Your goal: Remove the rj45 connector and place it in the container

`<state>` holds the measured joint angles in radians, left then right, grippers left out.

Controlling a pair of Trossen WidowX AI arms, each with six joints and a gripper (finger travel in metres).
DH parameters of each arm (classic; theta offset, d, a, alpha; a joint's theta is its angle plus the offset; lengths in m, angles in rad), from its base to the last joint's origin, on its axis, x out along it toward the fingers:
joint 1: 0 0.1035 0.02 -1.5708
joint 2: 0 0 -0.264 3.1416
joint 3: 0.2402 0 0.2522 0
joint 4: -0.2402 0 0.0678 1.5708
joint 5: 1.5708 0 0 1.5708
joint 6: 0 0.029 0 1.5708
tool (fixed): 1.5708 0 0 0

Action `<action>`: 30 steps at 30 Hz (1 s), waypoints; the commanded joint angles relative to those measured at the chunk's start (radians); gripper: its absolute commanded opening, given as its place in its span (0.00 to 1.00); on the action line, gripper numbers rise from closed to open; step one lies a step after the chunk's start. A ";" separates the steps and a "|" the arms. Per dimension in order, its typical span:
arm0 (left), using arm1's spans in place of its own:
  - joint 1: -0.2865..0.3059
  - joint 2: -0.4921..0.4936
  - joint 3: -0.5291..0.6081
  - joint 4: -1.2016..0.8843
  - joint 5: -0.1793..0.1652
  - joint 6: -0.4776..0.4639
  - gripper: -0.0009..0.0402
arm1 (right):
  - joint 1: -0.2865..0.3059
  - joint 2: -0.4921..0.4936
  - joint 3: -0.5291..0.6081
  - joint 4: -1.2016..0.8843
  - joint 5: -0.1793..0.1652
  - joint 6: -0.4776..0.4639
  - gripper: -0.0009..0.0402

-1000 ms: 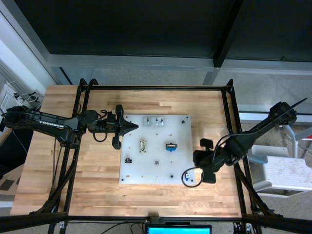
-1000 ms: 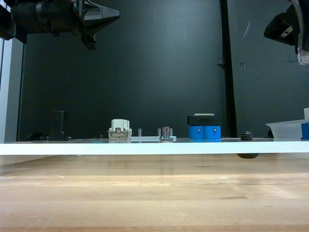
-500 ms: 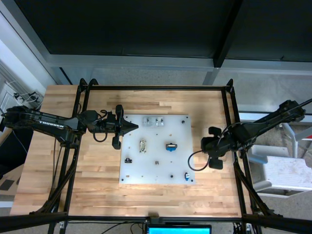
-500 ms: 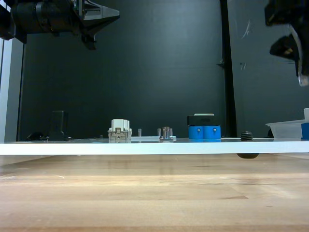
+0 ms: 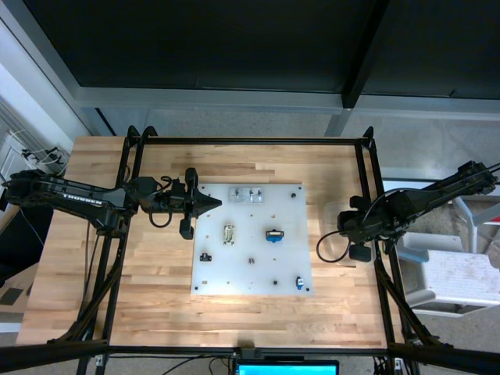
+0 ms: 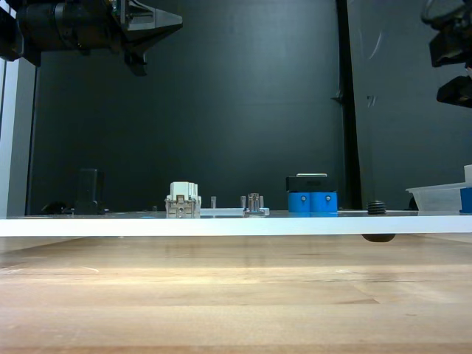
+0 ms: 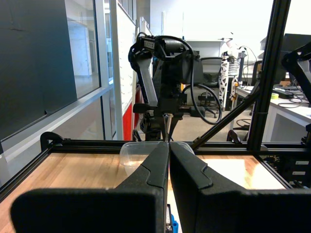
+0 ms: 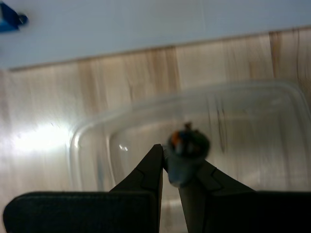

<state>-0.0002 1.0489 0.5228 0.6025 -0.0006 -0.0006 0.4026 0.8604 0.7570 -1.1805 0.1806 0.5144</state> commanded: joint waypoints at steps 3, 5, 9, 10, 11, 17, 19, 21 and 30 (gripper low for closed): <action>0.000 0.000 0.000 0.000 0.000 0.000 0.02 | -0.002 -0.028 -0.010 -0.049 0.001 0.001 0.02; 0.000 0.000 0.000 0.000 0.000 0.000 0.02 | -0.005 -0.033 -0.011 -0.065 0.001 0.001 0.02; 0.000 0.000 0.000 0.000 0.000 0.000 0.02 | -0.006 -0.035 -0.012 -0.081 0.001 0.001 0.05; 0.000 0.000 0.000 0.000 0.000 0.000 0.02 | -0.006 -0.035 -0.013 -0.087 0.001 0.001 0.06; 0.000 0.000 0.000 0.000 0.000 0.000 0.02 | -0.006 -0.035 -0.013 -0.093 0.003 0.001 0.07; 0.000 0.000 0.000 0.000 0.000 0.000 0.02 | -0.006 -0.034 -0.015 -0.095 0.011 0.006 0.19; 0.000 0.000 0.000 0.000 0.000 0.000 0.02 | -0.006 -0.034 -0.015 -0.096 0.011 0.005 0.22; 0.000 0.000 0.000 0.000 0.000 0.000 0.02 | -0.006 -0.034 -0.015 -0.096 0.011 0.005 0.26; 0.000 0.000 0.000 0.000 0.000 0.000 0.02 | -0.006 -0.034 -0.015 -0.093 0.011 0.001 0.42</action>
